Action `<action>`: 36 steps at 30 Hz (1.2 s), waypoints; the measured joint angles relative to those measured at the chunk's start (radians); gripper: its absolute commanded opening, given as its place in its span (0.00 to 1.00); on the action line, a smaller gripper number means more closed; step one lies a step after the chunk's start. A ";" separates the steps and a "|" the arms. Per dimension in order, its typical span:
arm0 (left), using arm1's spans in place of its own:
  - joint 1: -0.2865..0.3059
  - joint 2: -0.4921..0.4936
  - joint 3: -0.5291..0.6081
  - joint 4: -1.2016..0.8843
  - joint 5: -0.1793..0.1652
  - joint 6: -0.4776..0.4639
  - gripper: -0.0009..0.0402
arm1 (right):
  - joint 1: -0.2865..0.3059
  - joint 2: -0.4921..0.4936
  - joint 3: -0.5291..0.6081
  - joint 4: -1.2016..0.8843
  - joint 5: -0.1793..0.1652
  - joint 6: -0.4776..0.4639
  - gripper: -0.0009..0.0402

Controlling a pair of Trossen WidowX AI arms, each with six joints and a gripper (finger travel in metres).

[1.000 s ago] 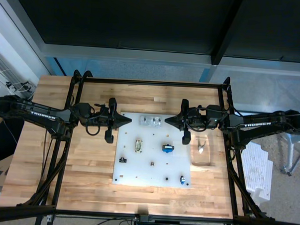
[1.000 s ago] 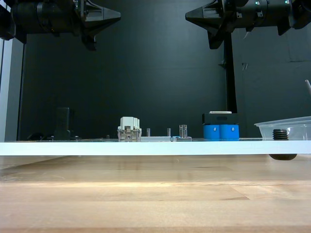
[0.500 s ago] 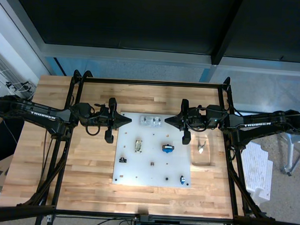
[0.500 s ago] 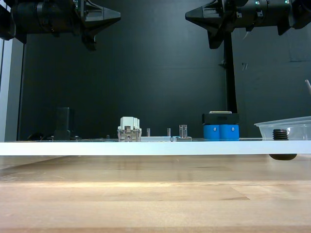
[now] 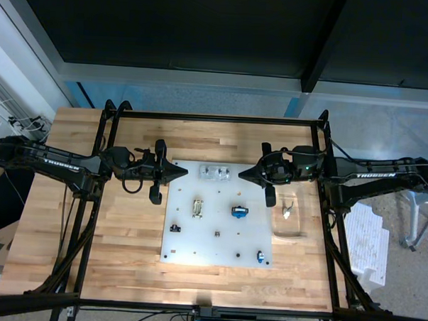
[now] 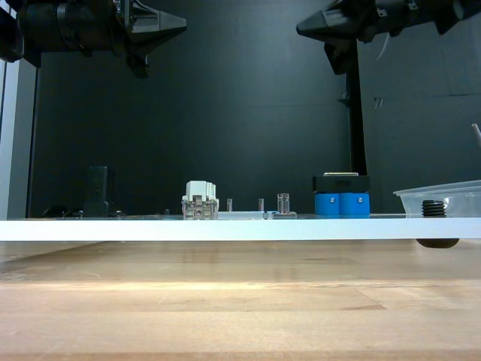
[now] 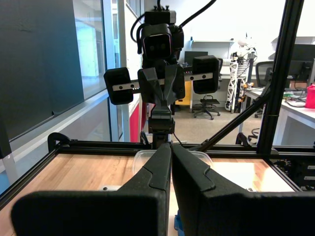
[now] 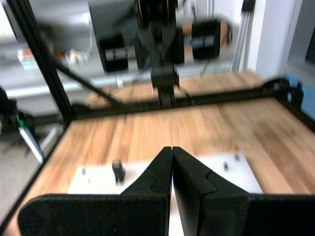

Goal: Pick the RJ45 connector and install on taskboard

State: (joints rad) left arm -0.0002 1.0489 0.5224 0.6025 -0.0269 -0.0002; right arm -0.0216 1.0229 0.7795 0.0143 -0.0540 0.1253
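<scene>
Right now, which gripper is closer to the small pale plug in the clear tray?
Right. The right gripper hangs over the board on the tray side, near the plug; the left gripper hangs over the board's opposite edge.

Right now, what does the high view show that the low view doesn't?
High only: the RJ45 connector lying in the clear tray, right of the taskboard. Low only: the tall gap between both grippers and the board's fittings. Both: the left gripper and right gripper, shut, tips facing each other, and the blue fitting.

Robotics lab; office chair (image 7: pixel 211 104), desk (image 7: pixel 297 106), glass wall (image 7: pixel 88 54)
</scene>
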 measured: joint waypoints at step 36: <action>0.000 0.000 0.000 0.000 0.000 0.000 0.02 | 0.005 -0.152 0.258 -1.128 0.035 -0.056 0.02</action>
State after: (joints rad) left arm -0.0002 1.0489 0.5228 0.6022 -0.0269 -0.0002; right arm -0.0166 0.8711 1.0378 -1.1137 -0.0189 0.0692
